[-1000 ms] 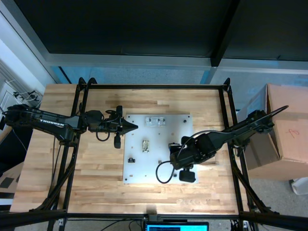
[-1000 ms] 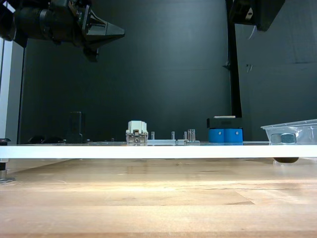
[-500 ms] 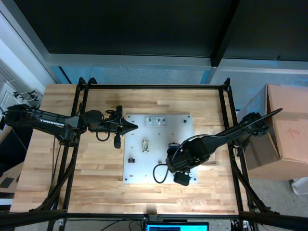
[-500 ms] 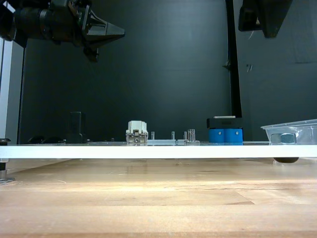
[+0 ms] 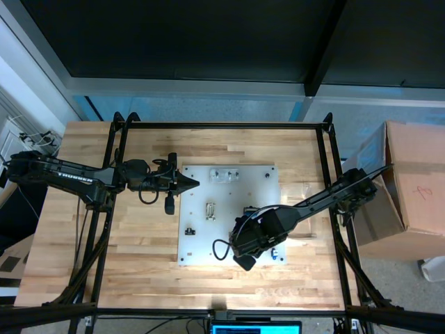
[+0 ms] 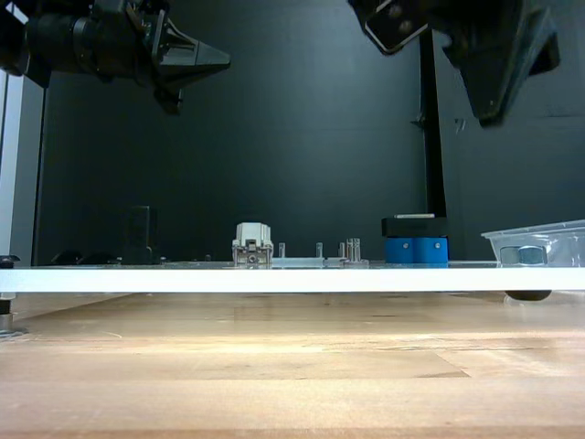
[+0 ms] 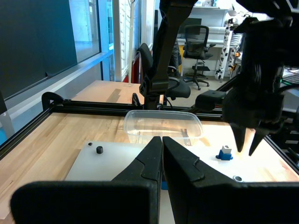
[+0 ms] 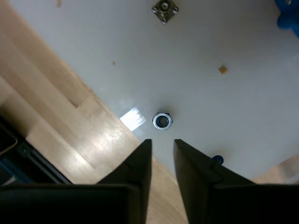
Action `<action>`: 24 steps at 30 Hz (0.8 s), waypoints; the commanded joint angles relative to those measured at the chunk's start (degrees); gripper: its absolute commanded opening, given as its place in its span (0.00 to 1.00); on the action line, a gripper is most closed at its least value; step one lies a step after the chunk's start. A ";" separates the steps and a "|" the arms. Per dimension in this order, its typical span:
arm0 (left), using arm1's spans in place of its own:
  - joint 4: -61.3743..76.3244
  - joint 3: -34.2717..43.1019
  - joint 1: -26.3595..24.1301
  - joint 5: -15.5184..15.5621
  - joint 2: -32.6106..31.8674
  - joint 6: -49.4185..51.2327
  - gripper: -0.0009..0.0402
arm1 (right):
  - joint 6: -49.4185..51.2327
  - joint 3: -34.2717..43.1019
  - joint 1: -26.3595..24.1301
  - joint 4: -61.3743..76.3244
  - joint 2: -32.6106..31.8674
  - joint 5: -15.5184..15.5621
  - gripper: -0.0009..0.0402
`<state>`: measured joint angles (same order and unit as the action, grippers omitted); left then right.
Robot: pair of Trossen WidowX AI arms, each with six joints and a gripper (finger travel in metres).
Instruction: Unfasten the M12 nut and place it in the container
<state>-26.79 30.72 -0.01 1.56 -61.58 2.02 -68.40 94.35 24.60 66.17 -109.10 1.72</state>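
The small silver hexagonal nut [image 8: 162,121] sits on its stud on the white board [image 8: 224,107] — untouched. The right gripper [image 8: 162,141] hovers directly above it, fingers slightly parted, empty. The left gripper [image 7: 162,140] hangs above the board's left edge — fingers pressed together, holding nothing.

Left gripper [image 5: 189,184] aloft far left, jaws together; right gripper [image 7: 247,148] aloft near right, downward, jaws parted.

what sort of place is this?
Probably a robotics lab: wooden table, task board, office chairs behind. Left gripper, shut, hovers above the board's left edge; right gripper, open, hangs over the nut on its stud.
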 commanded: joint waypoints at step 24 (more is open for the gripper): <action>-0.02 0.00 0.00 0.00 -0.02 -0.02 0.02 | -25.99 -0.24 1.07 -1.73 -6.67 0.96 0.60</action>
<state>-26.81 30.72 -0.01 1.56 -61.58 2.02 -93.84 94.17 25.69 64.55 -115.50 2.68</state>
